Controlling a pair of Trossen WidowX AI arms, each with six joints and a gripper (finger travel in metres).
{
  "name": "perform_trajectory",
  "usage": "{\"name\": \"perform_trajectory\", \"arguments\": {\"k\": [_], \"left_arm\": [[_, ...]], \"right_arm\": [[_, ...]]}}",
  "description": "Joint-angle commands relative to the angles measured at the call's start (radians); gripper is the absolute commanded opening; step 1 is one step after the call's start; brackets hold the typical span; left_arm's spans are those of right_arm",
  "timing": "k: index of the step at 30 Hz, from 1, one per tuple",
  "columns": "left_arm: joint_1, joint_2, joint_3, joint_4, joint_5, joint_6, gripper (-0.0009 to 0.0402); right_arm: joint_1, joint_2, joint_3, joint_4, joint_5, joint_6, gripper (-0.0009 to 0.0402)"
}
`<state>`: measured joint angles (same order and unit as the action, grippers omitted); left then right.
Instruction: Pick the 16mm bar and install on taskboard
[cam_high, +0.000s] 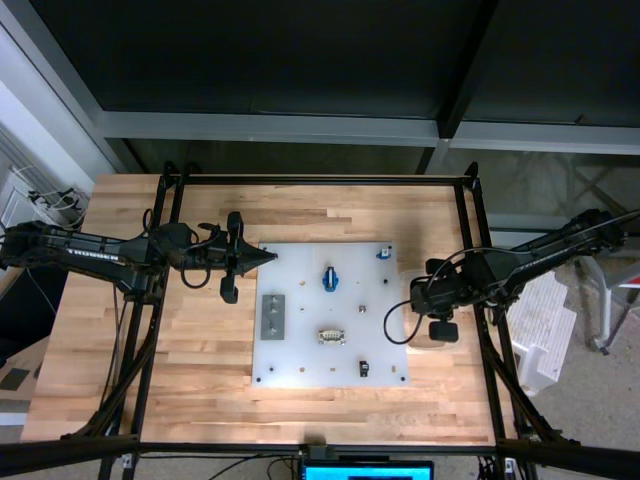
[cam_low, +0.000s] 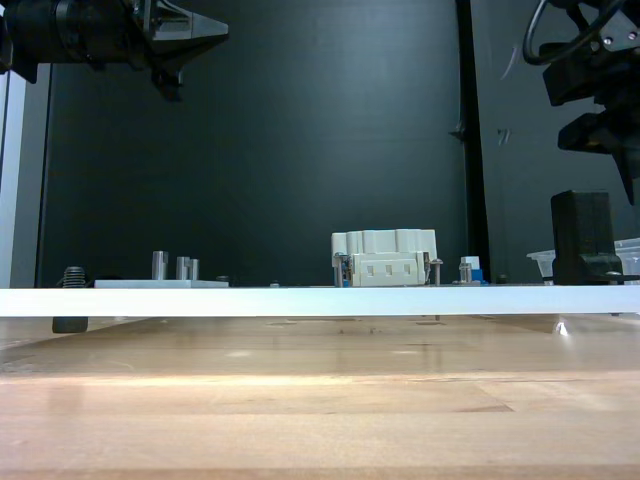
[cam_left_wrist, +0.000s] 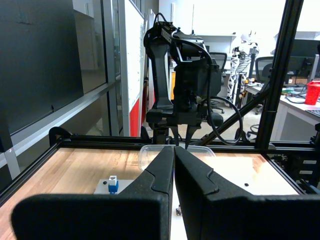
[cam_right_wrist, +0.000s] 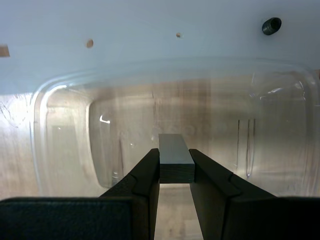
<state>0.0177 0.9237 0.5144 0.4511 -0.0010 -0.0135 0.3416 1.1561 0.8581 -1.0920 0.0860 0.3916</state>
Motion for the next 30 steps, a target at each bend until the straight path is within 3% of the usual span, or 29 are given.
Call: {"name": "perform_trajectory", "arguments": {"k": [1,30], "left_arm": [[0.0,0.0,0.0,0.0,0.0,0.0,0.0],[0.0,0.0,0.0,0.001,0.0,0.0,0.0]], "right_arm": [[0.021,0.031,0.027,0.0,0.0,0.007,0.0023],[0.209,0.352,0.294,0.012,0.001,0.154,0.0023]]}}
